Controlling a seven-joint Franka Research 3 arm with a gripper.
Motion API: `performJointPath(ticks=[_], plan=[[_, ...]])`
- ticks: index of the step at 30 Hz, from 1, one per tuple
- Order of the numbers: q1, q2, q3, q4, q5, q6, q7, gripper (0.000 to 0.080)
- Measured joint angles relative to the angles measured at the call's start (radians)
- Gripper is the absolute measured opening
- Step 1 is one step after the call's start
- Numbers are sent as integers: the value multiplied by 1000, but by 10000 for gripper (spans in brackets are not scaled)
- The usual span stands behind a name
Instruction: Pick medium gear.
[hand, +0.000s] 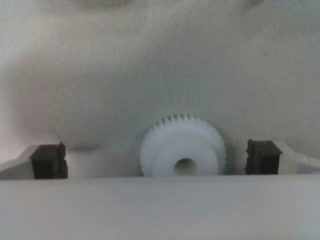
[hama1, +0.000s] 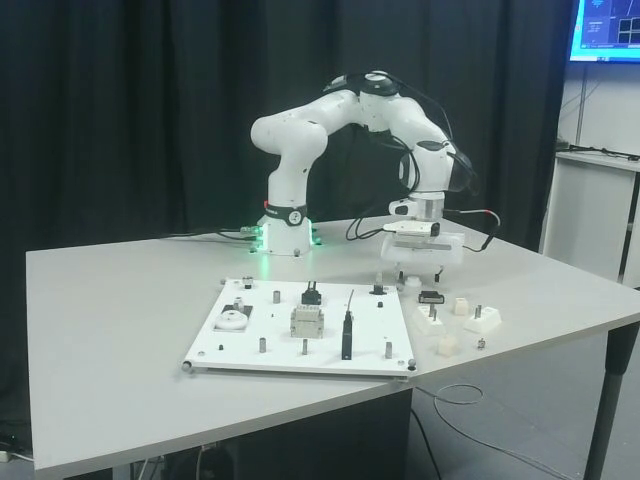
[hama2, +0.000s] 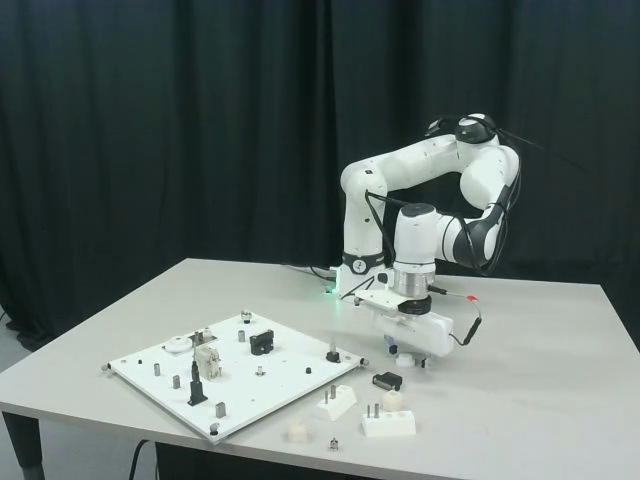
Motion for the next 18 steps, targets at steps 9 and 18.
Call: performJointPath(ticks=[9, 18], plan=[[0, 0, 1, -7, 0, 11, 0, 800], [0, 0, 5, -11, -1, 17, -1, 800]])
